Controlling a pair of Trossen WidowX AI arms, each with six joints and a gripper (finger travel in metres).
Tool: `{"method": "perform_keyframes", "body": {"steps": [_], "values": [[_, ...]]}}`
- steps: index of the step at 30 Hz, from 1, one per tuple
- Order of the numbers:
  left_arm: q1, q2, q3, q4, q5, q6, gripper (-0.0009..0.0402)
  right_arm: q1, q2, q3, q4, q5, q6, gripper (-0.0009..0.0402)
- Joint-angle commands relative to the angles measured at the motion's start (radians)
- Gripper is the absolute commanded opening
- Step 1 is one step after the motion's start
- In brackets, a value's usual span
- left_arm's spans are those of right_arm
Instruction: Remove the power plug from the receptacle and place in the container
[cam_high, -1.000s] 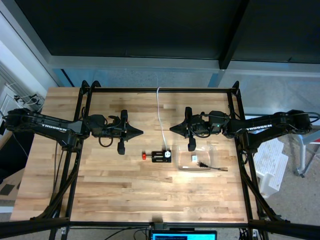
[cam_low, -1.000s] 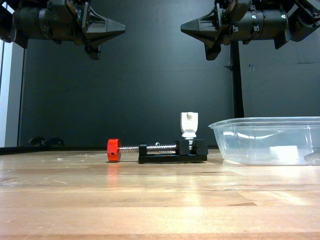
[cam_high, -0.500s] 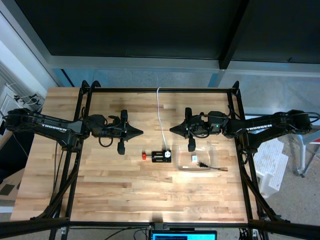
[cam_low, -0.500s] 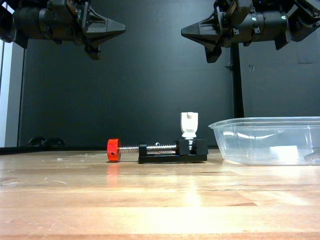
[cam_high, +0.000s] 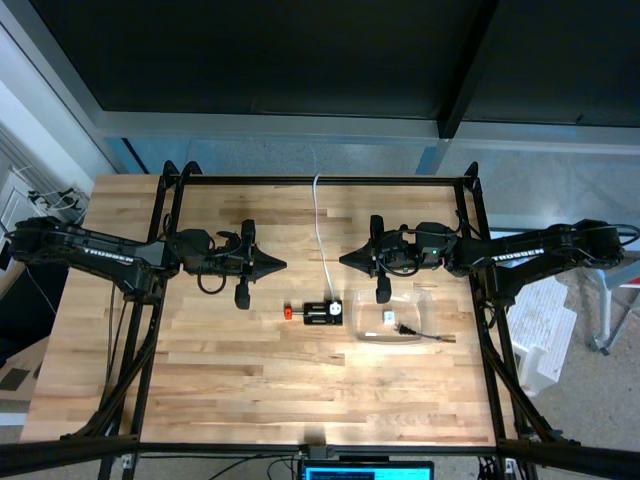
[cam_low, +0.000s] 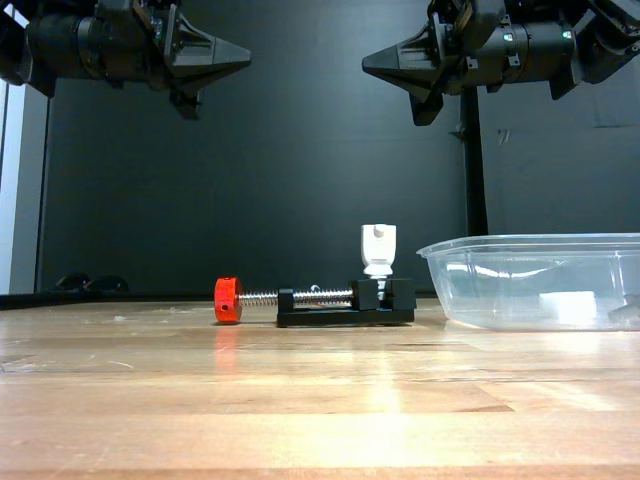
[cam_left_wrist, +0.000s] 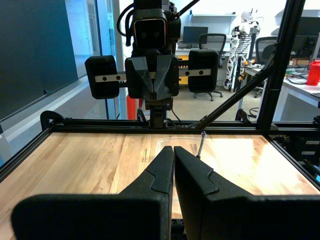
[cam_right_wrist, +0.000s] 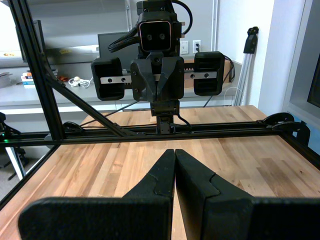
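The power plug (cam_high: 406, 331) lies inside the container (cam_high: 362, 331), a clear shallow tray right of centre, and its thin black tail (cam_high: 438, 338) hangs over the tray's right rim. The receptacle (cam_high: 335, 307) is a white block held in a black clamp (cam_high: 318, 312) with an orange-red knob (cam_high: 288, 312); its top (cam_low: 378, 240) stands bare. My left gripper (cam_high: 284, 265) hovers shut, high above the board and left of the clamp. Shut as well, my right gripper (cam_high: 342, 259) hovers high beside the white cable, tip pointing left. Both hold nothing.
A long white cable (cam_high: 321, 225) runs from the receptacle to the table's far edge. A black frame rail (cam_high: 320, 181) borders the wooden table. The low view has the container (cam_low: 530, 285) right of the clamp (cam_low: 345, 303), with both arms well above them.
The right gripper's tip has dipped slightly from a second ago. Nothing else has moved.
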Motion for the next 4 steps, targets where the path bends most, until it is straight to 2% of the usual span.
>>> {"method": "perform_keyframes", "body": {"steps": [1, 4], "values": [[0.0, 0.0, 0.0, 0.0, 0.0, 0.0, 0.0, 0.0, 0.0, 0.001, 0.0, 0.0, 0.0, 0.0], [0.0, 0.0, 0.0, 0.0, 0.0, 0.0, 0.0, 0.0, 0.0, 0.001, 0.0, 0.0, 0.0, 0.0]]}}
